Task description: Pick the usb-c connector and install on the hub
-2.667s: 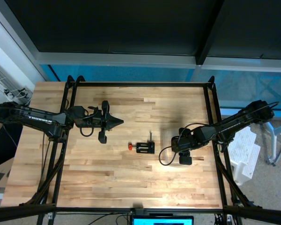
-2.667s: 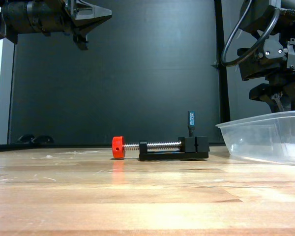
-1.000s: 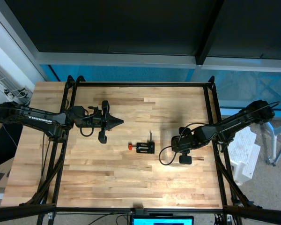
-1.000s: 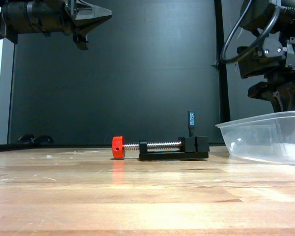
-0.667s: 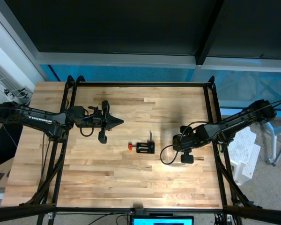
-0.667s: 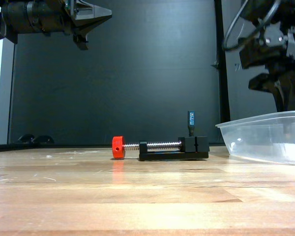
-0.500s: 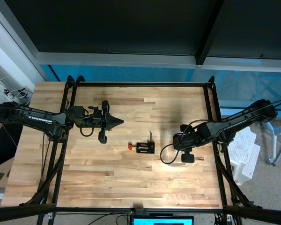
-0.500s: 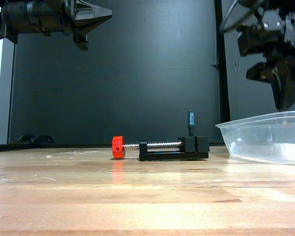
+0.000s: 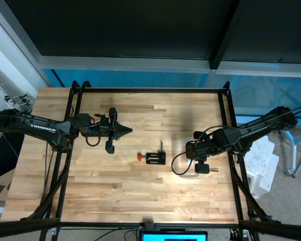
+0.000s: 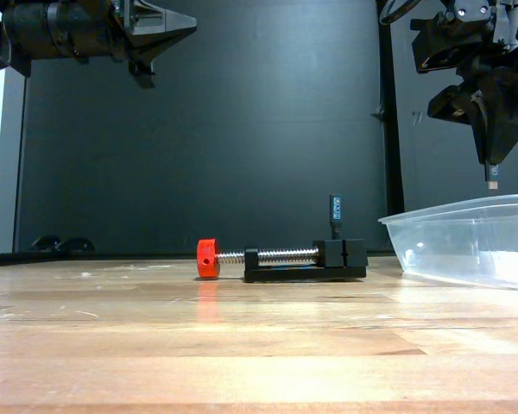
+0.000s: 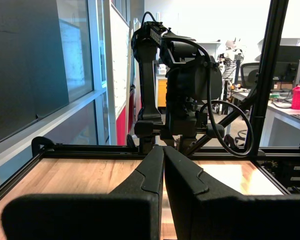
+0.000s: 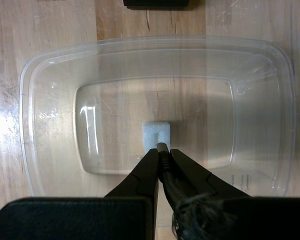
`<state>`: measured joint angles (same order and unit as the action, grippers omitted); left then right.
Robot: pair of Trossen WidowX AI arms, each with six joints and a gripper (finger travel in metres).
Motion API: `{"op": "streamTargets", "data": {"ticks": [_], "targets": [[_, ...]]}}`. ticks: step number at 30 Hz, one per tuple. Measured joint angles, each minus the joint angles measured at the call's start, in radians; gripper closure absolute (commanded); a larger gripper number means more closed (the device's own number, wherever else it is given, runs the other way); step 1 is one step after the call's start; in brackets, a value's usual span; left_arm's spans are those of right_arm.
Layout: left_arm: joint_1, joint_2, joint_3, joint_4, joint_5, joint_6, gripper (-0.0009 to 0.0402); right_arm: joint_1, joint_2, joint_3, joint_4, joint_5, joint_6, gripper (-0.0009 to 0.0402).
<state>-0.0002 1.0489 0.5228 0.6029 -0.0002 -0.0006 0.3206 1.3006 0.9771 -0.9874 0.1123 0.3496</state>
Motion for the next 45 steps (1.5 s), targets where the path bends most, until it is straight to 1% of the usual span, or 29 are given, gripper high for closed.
{"op": "streamTargets", "data": {"ticks": [4, 9, 25, 32, 45], "targets": [[0.000, 0.000, 0.000, 0.000, 0.000, 0.000, 0.0393, 0.000, 0.006, 0.027, 0.000, 0.000, 0.000, 0.0393], [0.000, 0.000, 0.000, 0.000, 0.000, 0.000, 0.0393, -0.009, 0.041, 0.084, -0.008, 0.000, -0.002, 0.0393], [0.000, 0.000, 0.000, 0.000, 0.000, 0.000, 0.0393, -0.063, 0.260, 0.277, -0.007, 0.000, -0.045, 0.0393], [0.000, 0.000, 0.000, 0.000, 0.000, 0.000, 0.0393, -0.089, 0.325, 0.333, -0.007, 0.000, -0.047, 0.0393], [0.000, 0.000, 0.000, 0.000, 0.000, 0.000, 0.0393, -0.111, 0.413, 0.425, -0.007, 0.000, -0.075, 0.0393]]}}
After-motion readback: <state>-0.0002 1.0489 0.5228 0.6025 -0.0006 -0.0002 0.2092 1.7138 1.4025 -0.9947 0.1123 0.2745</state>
